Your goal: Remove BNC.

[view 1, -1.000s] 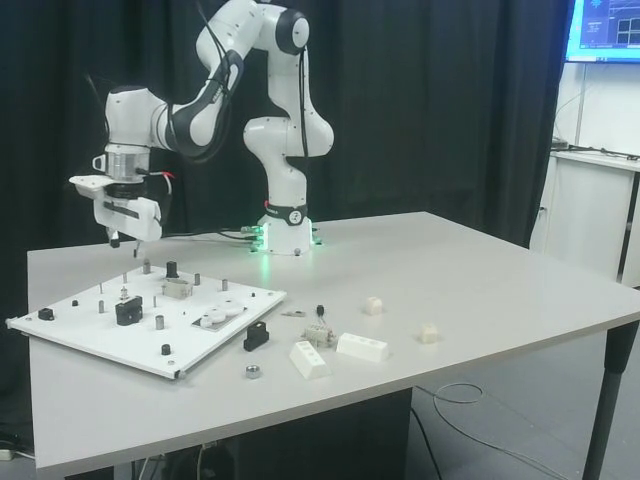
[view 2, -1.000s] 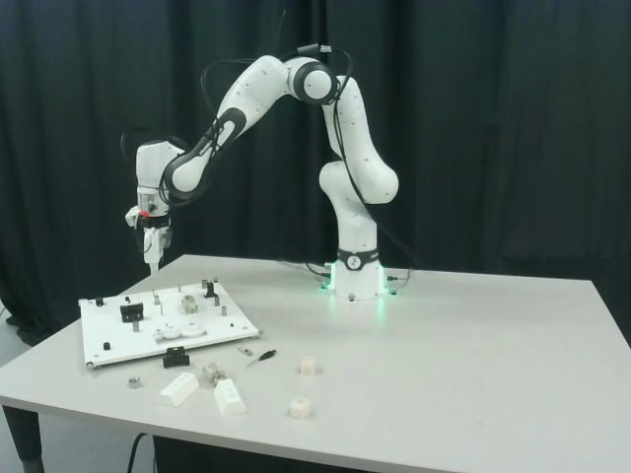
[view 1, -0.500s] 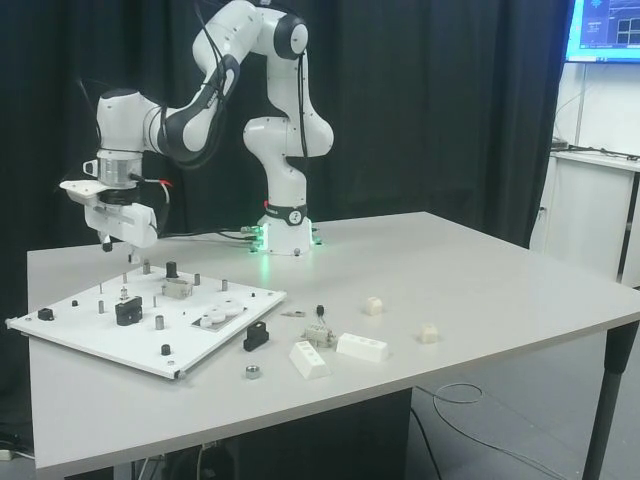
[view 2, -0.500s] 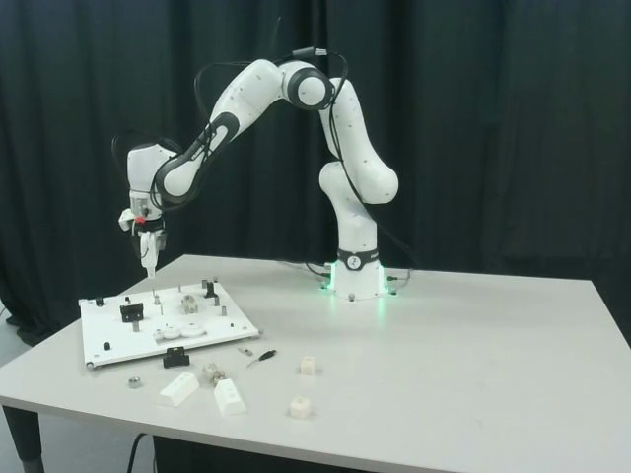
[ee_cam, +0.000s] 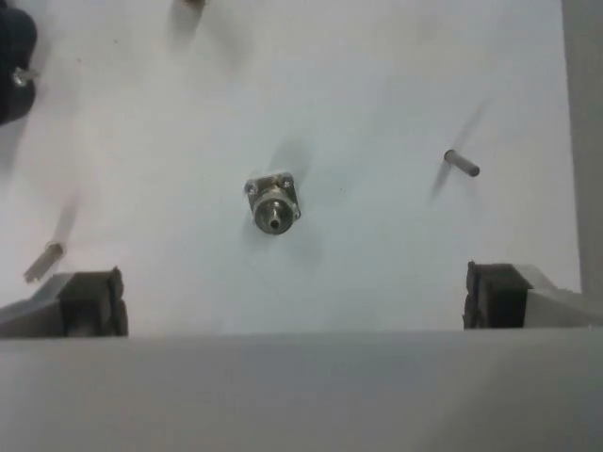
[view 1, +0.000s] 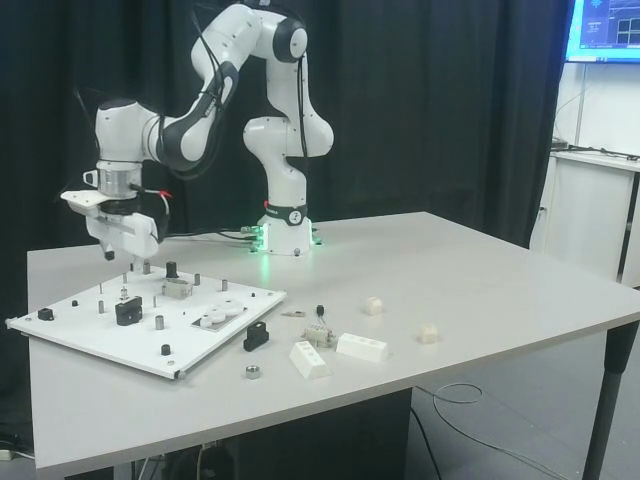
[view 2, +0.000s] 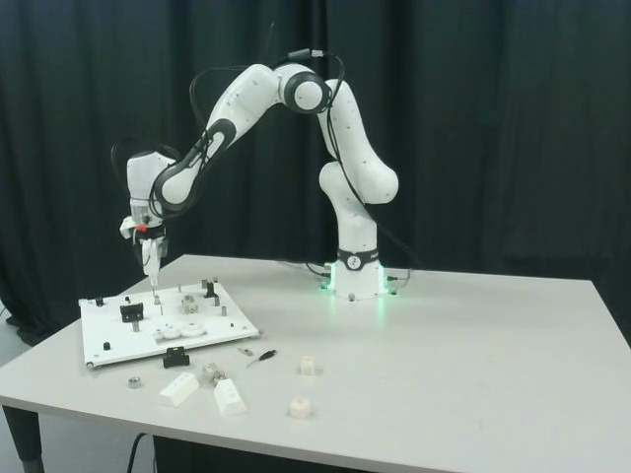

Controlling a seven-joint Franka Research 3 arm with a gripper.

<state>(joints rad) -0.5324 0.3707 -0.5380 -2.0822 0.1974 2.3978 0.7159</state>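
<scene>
Looking down past both fingertips in the wrist view, we see the claw (ee_cam: 292, 297) with its 2 fingers (ee_cam: 94, 303) spread wide apart and holding nothing. Between them, set on the white board (ee_cam: 377, 94), stands the BNC (ee_cam: 273, 201), a small metal connector on a square flange with its barrel pointing up toward the camera; the claw hangs above it without touching it. A thin metal pin (ee_cam: 462, 165) stands on the board near the BNC, and a second pin (ee_cam: 42, 262) stands just beside one finger. A black part (ee_cam: 17, 42) shows at the edge of the wrist view. In the first room view we see the white arm (view 1: 215, 80) reaching from its base, which is lit green, over to the far corner of the white board, with the claw (view 1: 118, 250) pointing downward just above the pegs there. The board lies on the grey table (view 1: 480, 270) and carries a black block (view 1: 128, 313), white gears (view 1: 218, 316) and several upright pegs. Off the board, loose on the table, we see a black clip (view 1: 256, 336), a nut (view 1: 253, 371), 2 white rectangular blocks (view 1: 362, 347) and 2 small cubes (view 1: 428, 332). In the second room view the claw (view 2: 150, 266) hangs over the back of the board (view 2: 108, 340); from there we cannot make out the BNC itself.
</scene>
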